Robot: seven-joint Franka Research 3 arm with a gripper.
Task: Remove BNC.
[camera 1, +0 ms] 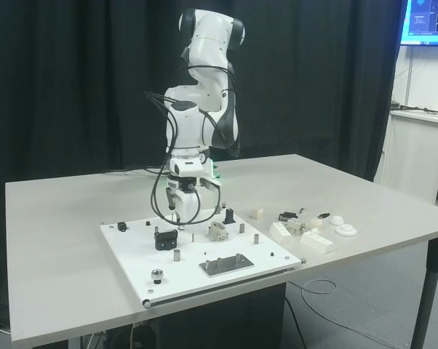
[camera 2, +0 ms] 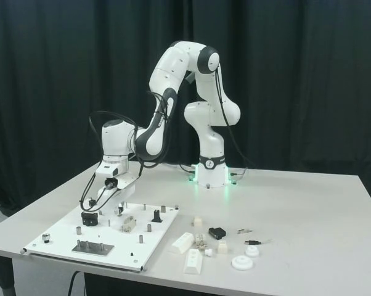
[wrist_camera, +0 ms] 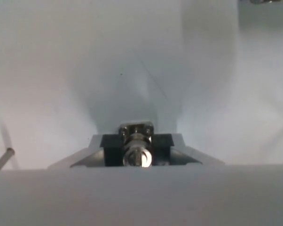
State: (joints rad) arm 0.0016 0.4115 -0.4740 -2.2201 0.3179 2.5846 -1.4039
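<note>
One metal connector (wrist_camera: pixel 137 149) sits squarely between the jaws (wrist_camera: pixel 137 157) in the wrist view, its round silvery barrel pointing toward the camera and its square flange just behind it, with a black pad pressed against each side. I judge the jaws narrowed onto this connector and holding it, since no gap shows between pads and barrel. Below the jaws lies the white board (wrist_camera: pixel 61 94), and nothing appears to join the connector to it, so the piece looks already lifted clear of its seat, though the room views cannot confirm this. In those wider views the white arm (camera 2: pixel 164 92) reaches down over the far edge of the board (camera 1: pixel 226 280), with the jaws (camera 1: pixel 177 206) hanging a little above it; a black block (camera 1: pixel 165 238) stands on the board just in front of and below them. A grip across the barrel makes sense, as such a connector has to be turned and pulled straight off. Small white and black parts (camera 2: pixel 201 246) lie on the grey tabletop (camera 2: pixel 309 209), well apart from the jaws. No brand, label or writing is readable anywhere.
</note>
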